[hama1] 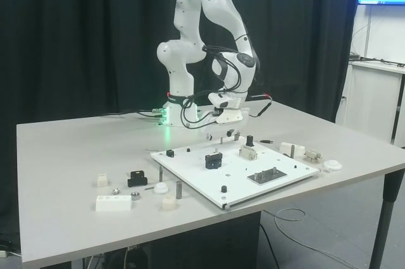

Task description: Remove round peg 2.

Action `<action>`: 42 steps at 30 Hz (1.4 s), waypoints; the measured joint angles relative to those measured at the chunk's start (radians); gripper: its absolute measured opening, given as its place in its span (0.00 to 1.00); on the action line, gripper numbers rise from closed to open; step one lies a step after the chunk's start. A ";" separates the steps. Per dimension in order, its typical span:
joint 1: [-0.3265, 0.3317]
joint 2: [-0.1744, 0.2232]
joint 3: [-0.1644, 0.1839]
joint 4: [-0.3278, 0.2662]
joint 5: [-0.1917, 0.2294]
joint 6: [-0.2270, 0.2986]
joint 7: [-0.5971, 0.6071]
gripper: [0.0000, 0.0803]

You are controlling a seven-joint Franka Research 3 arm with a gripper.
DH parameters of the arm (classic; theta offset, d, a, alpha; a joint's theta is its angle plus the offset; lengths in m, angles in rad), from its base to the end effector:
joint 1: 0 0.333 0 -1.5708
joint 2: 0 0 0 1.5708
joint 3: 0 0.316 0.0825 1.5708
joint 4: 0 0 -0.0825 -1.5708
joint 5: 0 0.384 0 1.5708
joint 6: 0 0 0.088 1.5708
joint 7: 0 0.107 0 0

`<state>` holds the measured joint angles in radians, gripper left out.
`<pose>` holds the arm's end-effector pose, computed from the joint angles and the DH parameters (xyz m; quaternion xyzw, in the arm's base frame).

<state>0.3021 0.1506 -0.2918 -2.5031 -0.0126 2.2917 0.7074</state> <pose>0.4271 -0.0001 0.2041 0.9256 -0.3335 -0.1567 0.0860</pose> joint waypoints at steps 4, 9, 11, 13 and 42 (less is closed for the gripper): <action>-0.004 0.003 0.000 0.000 0.003 0.008 -0.015 1.00; -0.009 0.014 0.000 0.000 0.016 0.030 -0.029 1.00; -0.009 0.021 0.000 0.000 0.023 0.041 -0.029 1.00; -0.009 0.028 0.000 0.000 0.029 0.051 -0.029 1.00; -0.008 0.046 0.009 0.002 0.055 0.060 -0.029 0.22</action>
